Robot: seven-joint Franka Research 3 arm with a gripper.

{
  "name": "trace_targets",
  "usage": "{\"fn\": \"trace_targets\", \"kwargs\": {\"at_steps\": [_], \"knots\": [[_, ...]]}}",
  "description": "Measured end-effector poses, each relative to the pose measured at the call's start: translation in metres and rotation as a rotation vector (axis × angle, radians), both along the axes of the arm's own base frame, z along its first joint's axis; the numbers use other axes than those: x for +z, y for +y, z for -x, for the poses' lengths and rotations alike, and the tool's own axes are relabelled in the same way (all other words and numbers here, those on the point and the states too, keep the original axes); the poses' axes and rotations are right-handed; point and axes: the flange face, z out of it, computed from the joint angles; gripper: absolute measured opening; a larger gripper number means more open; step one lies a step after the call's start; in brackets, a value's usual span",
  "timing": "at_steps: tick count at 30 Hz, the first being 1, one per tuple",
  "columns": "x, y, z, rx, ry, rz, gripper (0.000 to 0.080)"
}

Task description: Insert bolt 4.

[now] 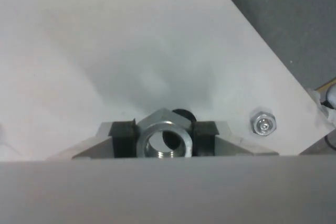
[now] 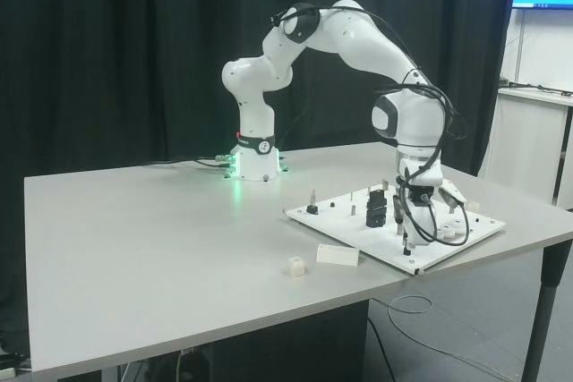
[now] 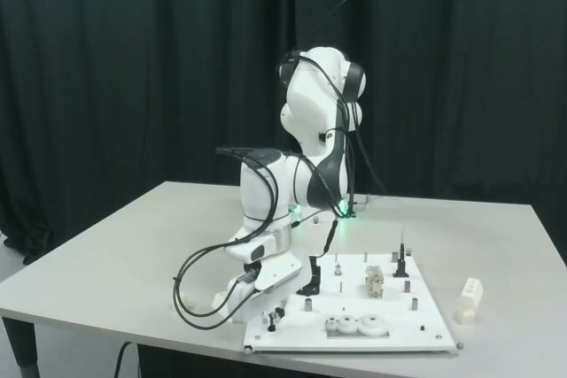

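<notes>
In the wrist view my gripper (image 1: pixel 164 140) is shut on a grey metal hex piece with a threaded bore, the bolt (image 1: pixel 181 141). Black pads (image 1: pixel 122 139) press on two of its flat sides. It hangs just over the white board (image 1: pixel 131 51), and a small black hole (image 1: pixel 182 114) shows right behind it. In the first room view the gripper (image 2: pixel 407 241) stands low over the board's (image 2: pixel 474 232) front corner. The second room view shows the gripper (image 3: pixel 275 314) at the near left corner of the board (image 3: pixel 399 341).
A hex screw (image 1: pixel 264 124) fastens the board's corner, close to the board's edge. Upright pegs, black parts and white gears (image 3: pixel 354 325) stand on the board. White blocks (image 2: pixel 337 255) (image 2: pixel 296 265) lie on the grey table beside it, another block (image 3: pixel 468 300) at the far side.
</notes>
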Motion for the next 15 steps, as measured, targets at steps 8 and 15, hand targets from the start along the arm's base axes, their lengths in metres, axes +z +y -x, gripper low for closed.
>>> {"fn": "trace_targets", "kwargs": {"at_steps": [8, 15], "knots": [[-0.0026, -0.0023, 0.0001, -0.004, 0.002, 0.001, 0.0225], [-0.0026, -0.0039, 0.0, -0.006, 0.002, 0.001, 0.0225]]}}
